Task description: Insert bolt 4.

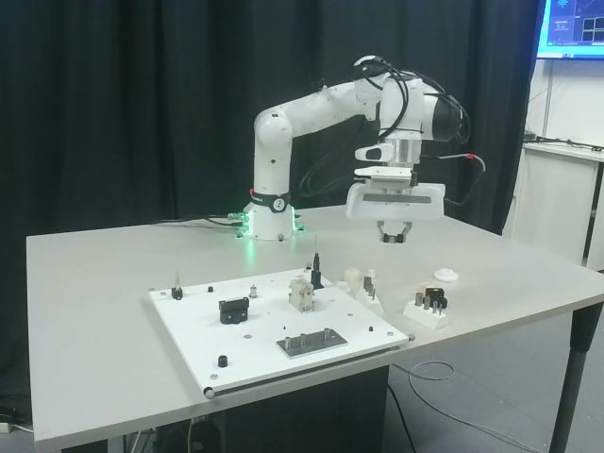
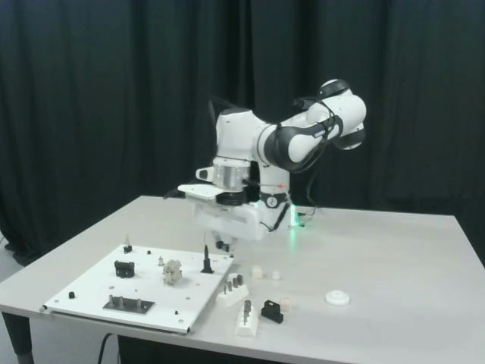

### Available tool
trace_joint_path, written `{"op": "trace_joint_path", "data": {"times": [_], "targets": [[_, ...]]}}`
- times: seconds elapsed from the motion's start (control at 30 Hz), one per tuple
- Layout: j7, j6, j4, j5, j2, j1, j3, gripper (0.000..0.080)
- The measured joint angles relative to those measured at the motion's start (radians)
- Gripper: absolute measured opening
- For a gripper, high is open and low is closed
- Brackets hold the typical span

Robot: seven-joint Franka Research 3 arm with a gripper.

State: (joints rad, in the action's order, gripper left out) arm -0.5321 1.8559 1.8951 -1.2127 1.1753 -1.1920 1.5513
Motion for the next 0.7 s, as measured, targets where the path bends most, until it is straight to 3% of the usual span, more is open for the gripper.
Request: {"op": "trace_joint_path", "data": {"times": [0.33,0.7], "targets": [[0.004,-0.001,-0.076,-0.007,0.026,0.104,0.001,0.0227],[-0.018,0.000,-0.158,-0.049,0.072,0.224,0.001,0.0227]]}}
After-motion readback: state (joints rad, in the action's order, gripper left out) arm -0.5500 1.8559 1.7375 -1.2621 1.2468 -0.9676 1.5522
